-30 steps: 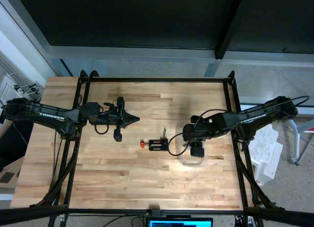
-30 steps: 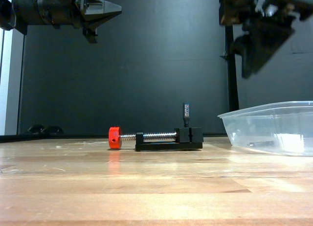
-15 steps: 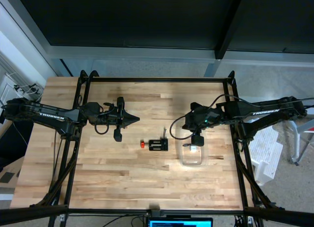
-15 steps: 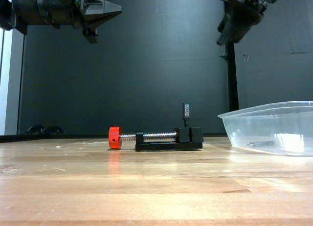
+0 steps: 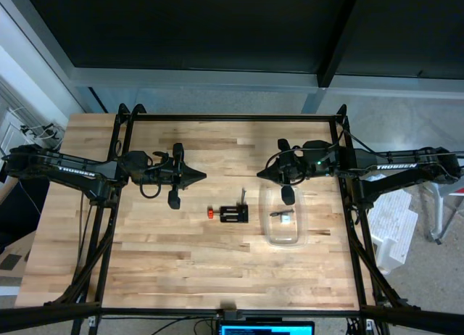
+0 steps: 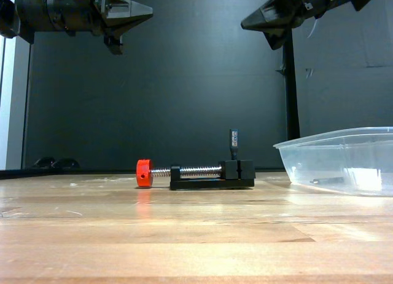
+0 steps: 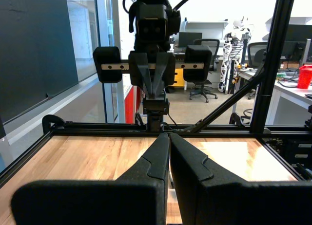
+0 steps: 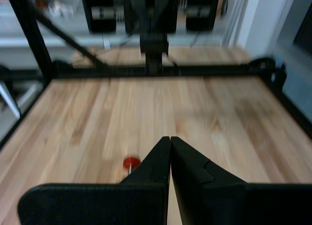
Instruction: Remove the USB-C connector from taskboard and place in the container
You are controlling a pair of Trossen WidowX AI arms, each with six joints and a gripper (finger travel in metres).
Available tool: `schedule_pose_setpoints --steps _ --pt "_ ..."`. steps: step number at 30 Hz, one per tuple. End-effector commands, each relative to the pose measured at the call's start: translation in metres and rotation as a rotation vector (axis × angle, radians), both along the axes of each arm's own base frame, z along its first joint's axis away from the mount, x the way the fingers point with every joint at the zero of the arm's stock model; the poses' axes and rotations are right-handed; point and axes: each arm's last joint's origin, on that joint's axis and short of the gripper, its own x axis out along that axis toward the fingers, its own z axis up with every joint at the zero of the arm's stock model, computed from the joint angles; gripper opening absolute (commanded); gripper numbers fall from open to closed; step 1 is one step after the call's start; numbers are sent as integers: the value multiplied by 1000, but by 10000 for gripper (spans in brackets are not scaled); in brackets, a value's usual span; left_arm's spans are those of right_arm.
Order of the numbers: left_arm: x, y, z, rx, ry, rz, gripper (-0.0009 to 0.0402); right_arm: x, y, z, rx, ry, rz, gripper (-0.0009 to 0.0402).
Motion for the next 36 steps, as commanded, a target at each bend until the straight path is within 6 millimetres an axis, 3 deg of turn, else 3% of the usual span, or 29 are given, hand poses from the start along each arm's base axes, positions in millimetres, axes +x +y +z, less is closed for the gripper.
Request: schedule_pose_setpoints --steps 1,16,36 --pt "0 0 0 0 0 0 0 1 0 -5 -2 -84 -3 0" --pt "0 0 0 0 -1 0 0 -3 0 -20 -4 -300 -24 0" --pt "0 0 0 0 0 0 0 -5 0 -27 0 -315 -17 0"
